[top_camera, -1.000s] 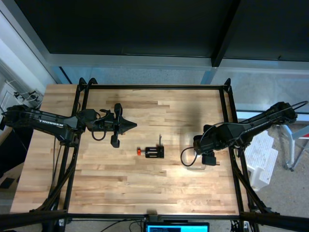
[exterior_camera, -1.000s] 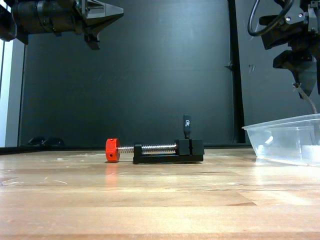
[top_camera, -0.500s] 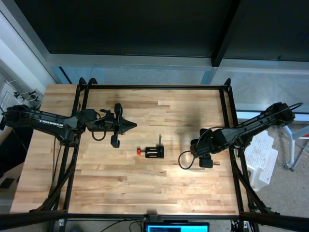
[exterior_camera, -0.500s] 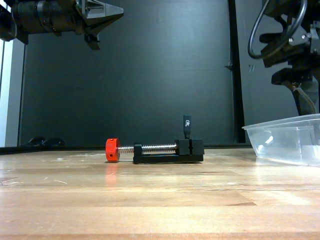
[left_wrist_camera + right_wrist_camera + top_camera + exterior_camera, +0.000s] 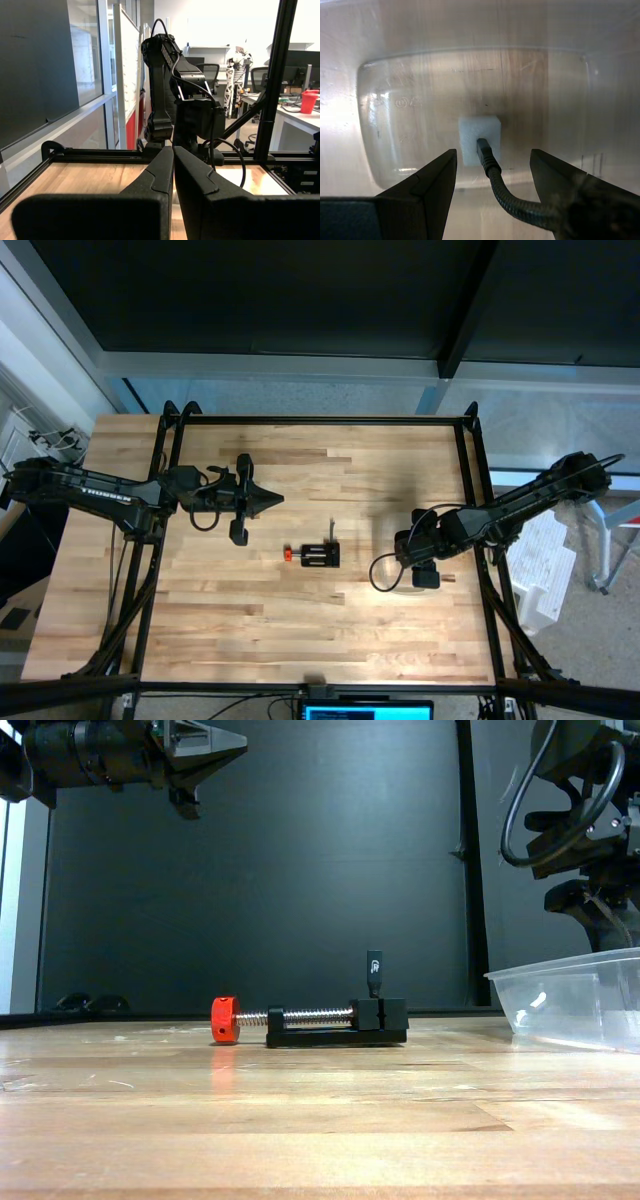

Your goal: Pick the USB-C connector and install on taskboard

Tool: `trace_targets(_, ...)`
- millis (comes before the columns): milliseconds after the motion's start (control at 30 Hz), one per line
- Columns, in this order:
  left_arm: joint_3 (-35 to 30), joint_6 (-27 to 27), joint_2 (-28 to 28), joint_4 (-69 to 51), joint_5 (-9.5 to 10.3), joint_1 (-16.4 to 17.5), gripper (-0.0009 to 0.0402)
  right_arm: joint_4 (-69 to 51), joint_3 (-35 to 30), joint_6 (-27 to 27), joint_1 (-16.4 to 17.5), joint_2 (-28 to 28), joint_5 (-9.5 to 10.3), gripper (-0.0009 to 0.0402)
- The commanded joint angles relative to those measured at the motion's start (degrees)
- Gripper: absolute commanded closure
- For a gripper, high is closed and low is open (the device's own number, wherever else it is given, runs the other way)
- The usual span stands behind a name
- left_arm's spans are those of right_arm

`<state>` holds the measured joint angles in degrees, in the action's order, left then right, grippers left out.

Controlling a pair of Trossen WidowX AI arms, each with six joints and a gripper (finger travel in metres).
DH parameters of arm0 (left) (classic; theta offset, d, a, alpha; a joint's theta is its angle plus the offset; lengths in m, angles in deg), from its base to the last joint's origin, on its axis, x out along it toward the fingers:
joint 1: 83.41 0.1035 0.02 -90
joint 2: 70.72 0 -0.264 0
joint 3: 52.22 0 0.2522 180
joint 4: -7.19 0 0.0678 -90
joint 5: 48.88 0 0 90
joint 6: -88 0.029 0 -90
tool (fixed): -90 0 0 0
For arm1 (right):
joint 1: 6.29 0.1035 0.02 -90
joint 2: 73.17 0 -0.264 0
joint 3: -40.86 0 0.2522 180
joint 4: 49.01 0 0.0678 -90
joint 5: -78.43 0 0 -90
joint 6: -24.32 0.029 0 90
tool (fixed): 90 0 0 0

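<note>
Your right gripper [image 5: 493,151] has sunk toward the tray [image 5: 560,995], spread above the USB-C connector [image 5: 482,148]; nothing gripped, taskboard [image 5: 318,556] waits. Left gripper [image 5: 278,500] parked high, pressed together.

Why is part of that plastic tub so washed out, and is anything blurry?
Right wrist view: glare whitens part of the clear tray, and the open right gripper over it blurs nearest the lens. Left wrist view: the shut left gripper, parked high at the left, is dark against the bright room. Low view: the orange knob of the taskboard mirrors faintly on the wooden table.
</note>
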<state>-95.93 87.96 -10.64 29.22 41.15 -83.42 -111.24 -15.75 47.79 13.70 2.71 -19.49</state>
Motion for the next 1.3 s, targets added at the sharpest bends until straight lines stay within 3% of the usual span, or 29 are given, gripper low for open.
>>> trace_targets(33,0.00,0.00,0.02,0.04,0.00,0.02,0.0393,0.02,0.20,-0.20,-0.02,0.00,0.00,0.0202)
trace_targets(1167,0.00,0.00,0.02,0.02,0.00,0.02,0.0393,0.96,-0.17,-2.60,-0.02,-0.04,0.42,0.0393)
trace_targets(1300,0.00,0.00,0.02,0.04,0.00,0.02,0.0393,0.90,-0.20,-2.95,-0.02,-0.39,0.42,0.0390)
